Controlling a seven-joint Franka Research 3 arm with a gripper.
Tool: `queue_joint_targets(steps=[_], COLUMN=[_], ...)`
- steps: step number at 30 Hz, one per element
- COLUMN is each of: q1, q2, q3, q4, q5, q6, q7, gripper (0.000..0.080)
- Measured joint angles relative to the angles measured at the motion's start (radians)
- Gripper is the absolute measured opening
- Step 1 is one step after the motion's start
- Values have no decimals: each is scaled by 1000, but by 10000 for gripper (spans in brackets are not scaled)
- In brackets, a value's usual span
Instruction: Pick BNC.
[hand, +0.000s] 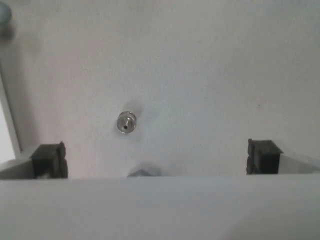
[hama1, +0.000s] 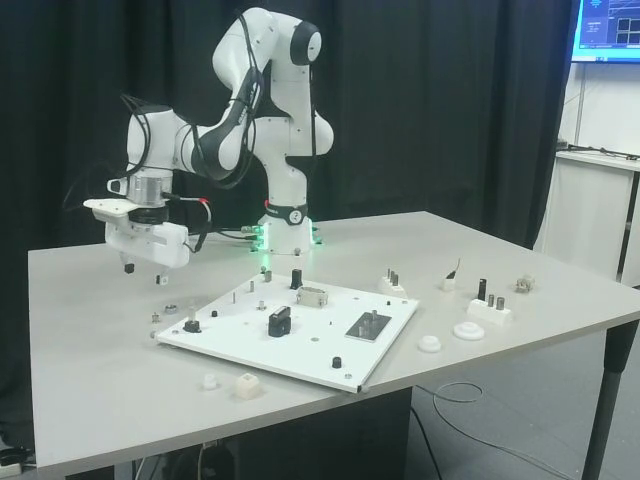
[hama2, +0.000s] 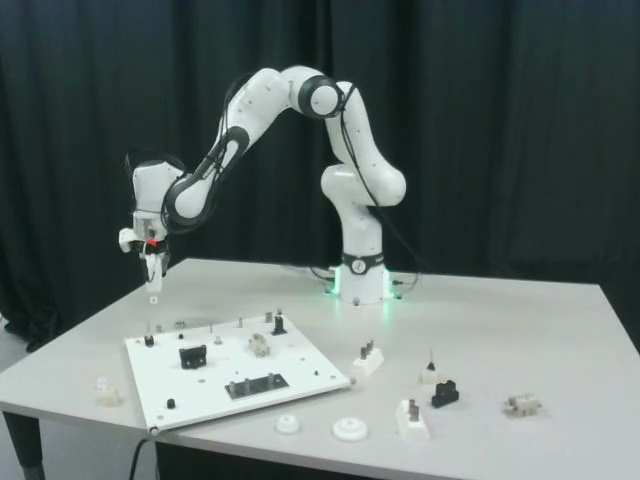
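The BNC is a small grey metal connector standing upright on the grey table. It also shows as a tiny part on the table in the first room view and in the second room view. My gripper hangs a short way above it, open, with nothing between its black fingertips. The connector lies between the finger lines, nearer one finger. Both room views show the gripper pointing down, beyond the white board's far left corner.
A white board with several small black and grey fixtures lies just beside the gripper. Small loose parts sit by the board's edge. More white and black pieces stand on the table at the far side. The robot base is behind.
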Motion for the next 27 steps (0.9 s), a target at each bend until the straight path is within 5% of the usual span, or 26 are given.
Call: queue_joint_targets(steps=[16, 27], q1=[-6, -3], q2=[58, 125], q3=[9, 24], q4=[21, 59], q5=[94, 97], q6=[14, 12], q7=[-96, -115], gripper=[800, 800])
